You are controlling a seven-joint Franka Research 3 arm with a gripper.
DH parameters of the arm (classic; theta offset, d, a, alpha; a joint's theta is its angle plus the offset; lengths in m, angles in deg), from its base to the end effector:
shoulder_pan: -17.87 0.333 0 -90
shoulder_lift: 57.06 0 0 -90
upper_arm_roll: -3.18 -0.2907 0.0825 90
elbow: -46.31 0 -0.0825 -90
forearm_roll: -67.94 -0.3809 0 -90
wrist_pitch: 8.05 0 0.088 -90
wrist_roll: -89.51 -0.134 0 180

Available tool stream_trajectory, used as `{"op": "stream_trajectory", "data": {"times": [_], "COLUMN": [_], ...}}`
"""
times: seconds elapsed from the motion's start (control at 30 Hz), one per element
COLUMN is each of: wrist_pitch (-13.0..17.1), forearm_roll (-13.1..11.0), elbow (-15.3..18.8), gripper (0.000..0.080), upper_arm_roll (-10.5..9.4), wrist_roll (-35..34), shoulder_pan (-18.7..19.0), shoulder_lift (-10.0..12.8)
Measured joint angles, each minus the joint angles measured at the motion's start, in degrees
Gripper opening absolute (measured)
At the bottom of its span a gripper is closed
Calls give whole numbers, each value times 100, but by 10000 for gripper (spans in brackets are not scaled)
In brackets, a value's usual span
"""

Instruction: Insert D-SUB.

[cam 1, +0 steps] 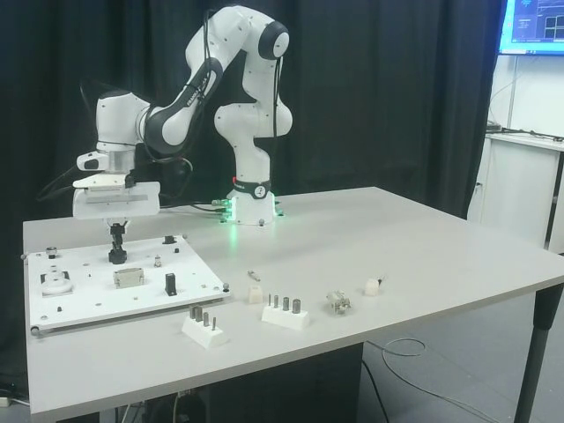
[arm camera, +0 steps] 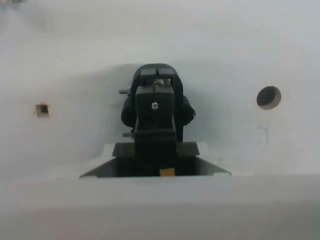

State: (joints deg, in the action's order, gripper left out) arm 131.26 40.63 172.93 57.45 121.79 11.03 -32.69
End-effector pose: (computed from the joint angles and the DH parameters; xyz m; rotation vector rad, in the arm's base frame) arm 0.2549 -0.4780 0.2147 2.8394 -1.2425 -0.0084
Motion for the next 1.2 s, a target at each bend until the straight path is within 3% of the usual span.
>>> {"op": "stream_trajectory", "data": {"times": [0.7, 1.2], "wrist_pitch": [0, -12], "forearm_roll": [-23, -221], "elbow": [-18, -18], "gripper": [153, 153], "upper_arm_roll": [-62, -68], "wrist_roll": [114, 164], "shoulder_pan": [-93, -101], "shoulder_lift": [2, 3]}}
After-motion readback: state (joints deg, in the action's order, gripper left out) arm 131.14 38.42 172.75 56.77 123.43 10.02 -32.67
